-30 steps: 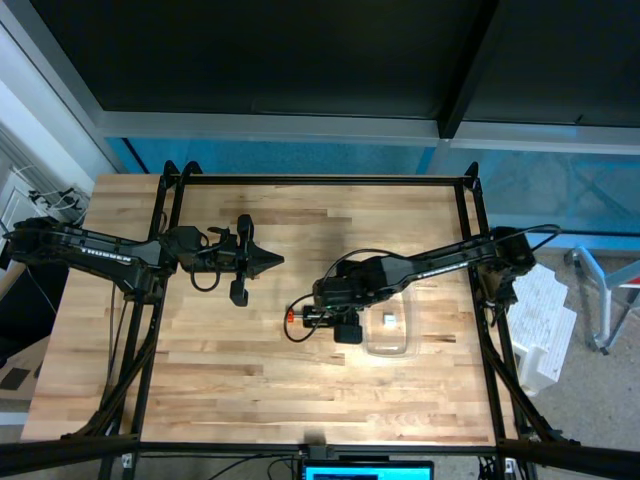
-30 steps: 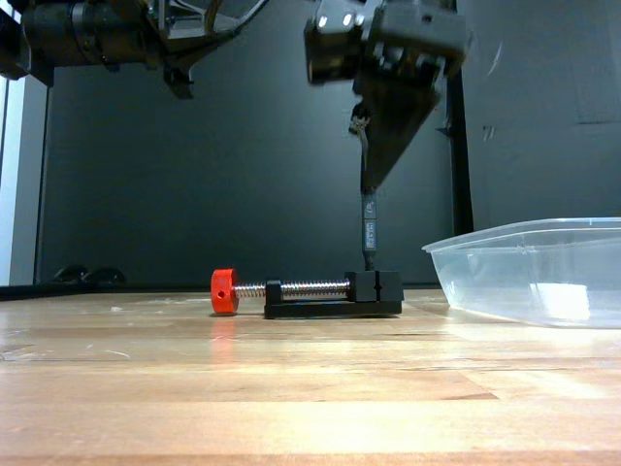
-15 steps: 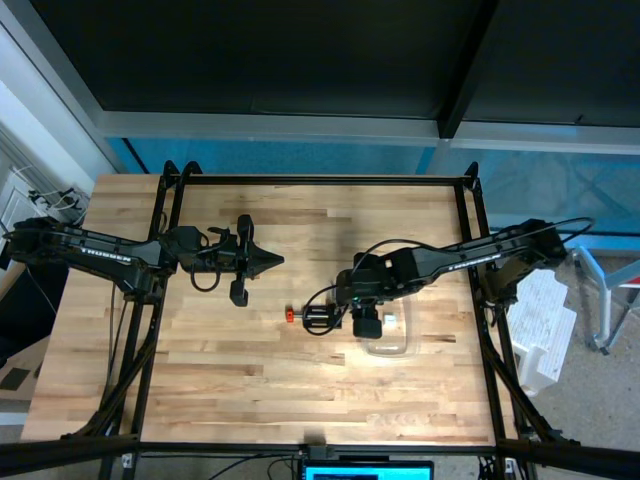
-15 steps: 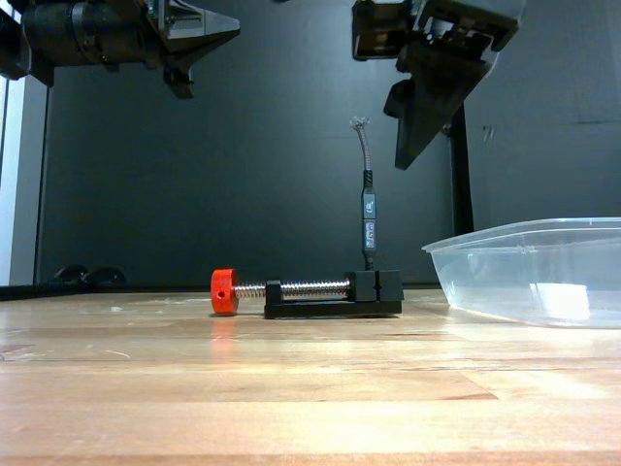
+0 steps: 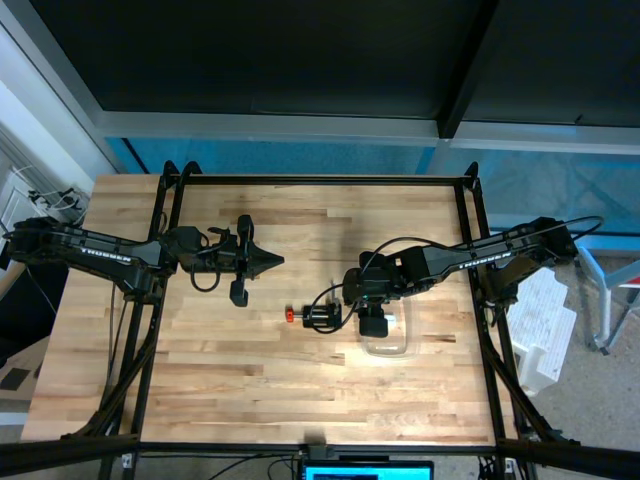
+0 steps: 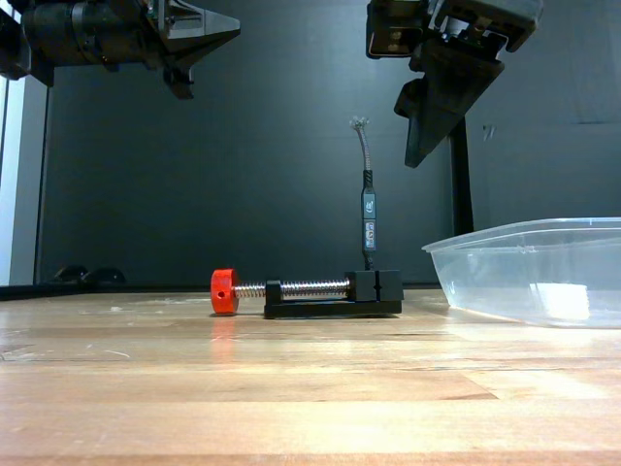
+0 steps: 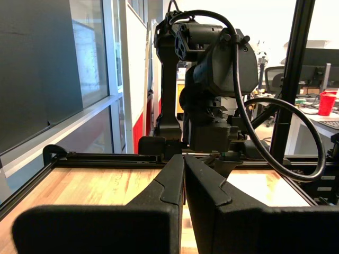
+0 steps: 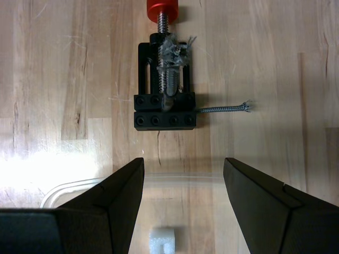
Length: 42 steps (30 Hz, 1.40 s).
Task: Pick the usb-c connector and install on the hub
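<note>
usb-c connector [image 6: 369, 218]: held by neither gripper, upright, foot down in the black block [image 6: 376, 284] at one end of a small clamp [image 6: 310, 296]. Block perhaps the hub; how deep the plug sits, not to be told from these views. Above the plug body, a short braided stub, bent a little off vertical and frayed at the tip. Clamp flat on the wooden table [image 6: 291, 388], bare screw thread along its middle, red knob [image 6: 223, 290] at the end away from the block. Just beside the block, a clear plastic tub [image 6: 524, 272], close but seemingly not touching, with a small white piece [image 8: 163, 241] inside it. On the wood next to the block, a loose length of grey braided cord [image 8: 222, 109], lying free. Right gripper [image 8: 183, 164]: up in the air, pointing down, over the tub's edge nearest the clamp, to the right of the connector's stub in the low view and apart from it. Fingers spread wide, nothing between them but the view down onto block, connector top and tub rim. Left gripper [image 7: 184, 156]: high above the table and well off to the left, far from clamp and tub, aimed level across the table toward the right arm. Fingers pressed together along their length, nothing gripped.
</note>
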Tool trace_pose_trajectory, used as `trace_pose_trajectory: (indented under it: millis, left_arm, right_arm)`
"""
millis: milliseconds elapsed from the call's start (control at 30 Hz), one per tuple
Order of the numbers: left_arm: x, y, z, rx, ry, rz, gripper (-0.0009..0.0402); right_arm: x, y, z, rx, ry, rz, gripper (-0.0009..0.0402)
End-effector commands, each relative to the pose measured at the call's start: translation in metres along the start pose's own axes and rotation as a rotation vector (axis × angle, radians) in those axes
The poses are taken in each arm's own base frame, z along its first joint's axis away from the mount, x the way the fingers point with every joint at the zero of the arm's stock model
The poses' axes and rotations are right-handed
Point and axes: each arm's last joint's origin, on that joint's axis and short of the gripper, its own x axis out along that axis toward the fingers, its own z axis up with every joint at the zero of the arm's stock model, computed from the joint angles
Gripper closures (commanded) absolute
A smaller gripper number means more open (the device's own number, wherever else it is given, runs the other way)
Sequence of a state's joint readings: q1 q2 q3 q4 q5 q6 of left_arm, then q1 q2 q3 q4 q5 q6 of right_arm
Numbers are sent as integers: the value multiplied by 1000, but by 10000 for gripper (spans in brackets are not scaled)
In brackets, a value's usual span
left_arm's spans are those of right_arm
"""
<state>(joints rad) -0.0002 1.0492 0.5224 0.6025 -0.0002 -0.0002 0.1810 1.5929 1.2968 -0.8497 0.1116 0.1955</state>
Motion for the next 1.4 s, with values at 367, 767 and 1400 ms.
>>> trace_pose_trajectory:
  millis: [367,767,1400]
  left_arm:
    - [0,0,0,0,0,0,393]
    - [0,0,0,0,0,0,393]
    - [0,0,0,0,0,1,393]
  right_arm:
    - [-30,-14,-8,-49,-163,7,235]
    - [-79,-48,-41,-12,-696,36,388]
    - [-82,-53,-80,22,-1113,43,393]
